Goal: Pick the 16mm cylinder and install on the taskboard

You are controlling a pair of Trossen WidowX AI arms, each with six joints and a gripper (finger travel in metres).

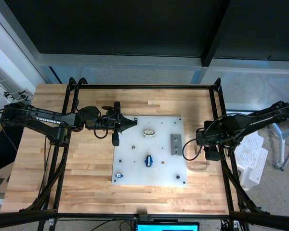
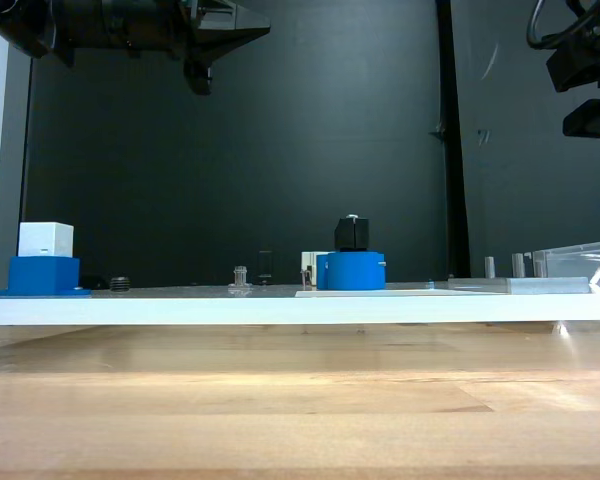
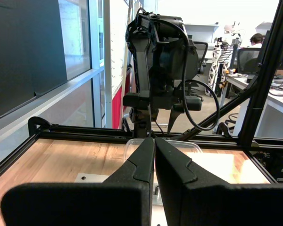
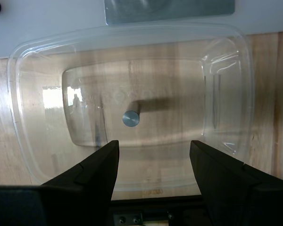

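Left gripper [image 1: 133, 122]: one, clenched on nothing, hanging high over the board's far left corner.
Board [image 1: 135, 163]: one, white, lying mid-table.
Tray [image 4: 19, 70]: one, clear, sitting just beside the board's right edge and holding one peg [image 4: 130, 117], which is standing upright.
Right gripper [image 4: 153, 147]: one, released, hovering above the peg. Likely best handled by centring the fingers on the peg, descending straight and closing gently.

A pale wooden desk [image 1: 82, 168] stands inside a black metal frame [image 1: 144, 86]. Beyond its far edge a dark panel [image 2: 310, 120] rises above a grey ledge [image 1: 135, 60]. Past the right side the room opens to tall windows [image 3: 75, 37], office chairs [image 3: 249, 59] and bright daylight.
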